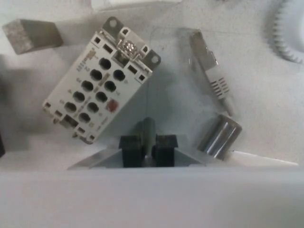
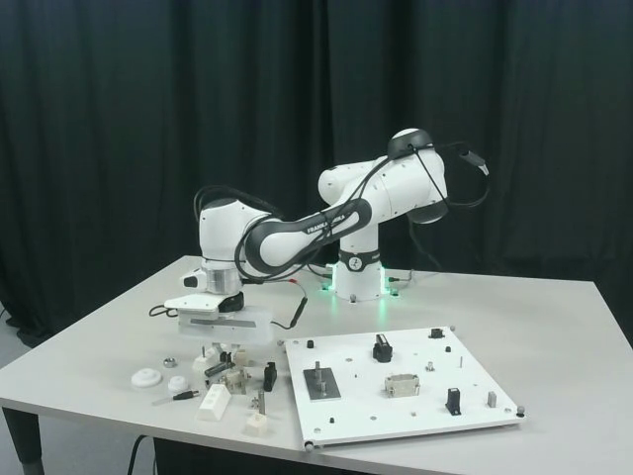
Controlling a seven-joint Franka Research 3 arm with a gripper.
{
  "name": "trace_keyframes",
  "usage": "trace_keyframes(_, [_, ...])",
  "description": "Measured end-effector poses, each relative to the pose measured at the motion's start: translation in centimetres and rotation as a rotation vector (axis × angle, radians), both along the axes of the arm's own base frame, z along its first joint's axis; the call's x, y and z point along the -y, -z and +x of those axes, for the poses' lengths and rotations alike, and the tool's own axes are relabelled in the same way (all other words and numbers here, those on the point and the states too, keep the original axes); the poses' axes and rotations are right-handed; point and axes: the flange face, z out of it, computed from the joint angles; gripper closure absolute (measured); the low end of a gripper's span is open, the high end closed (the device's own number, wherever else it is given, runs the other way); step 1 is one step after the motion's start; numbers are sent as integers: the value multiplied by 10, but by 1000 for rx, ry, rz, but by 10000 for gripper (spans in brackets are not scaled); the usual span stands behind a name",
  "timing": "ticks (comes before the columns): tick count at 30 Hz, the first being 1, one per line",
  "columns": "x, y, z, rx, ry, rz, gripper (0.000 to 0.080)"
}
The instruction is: Place round peg 2.
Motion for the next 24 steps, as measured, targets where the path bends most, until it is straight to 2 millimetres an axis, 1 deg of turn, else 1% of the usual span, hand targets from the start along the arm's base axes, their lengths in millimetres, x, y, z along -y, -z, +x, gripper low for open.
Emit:
trace_keyframes(16, [3, 0, 3, 1, 0, 1, 742])
trace_keyframes(17, [3, 0, 3, 2, 0, 1, 222])
trace_keyframes(23, [3, -4, 4, 7, 1, 0, 222])
trace_keyframes(24, [3, -5, 5, 8, 2, 1, 57])
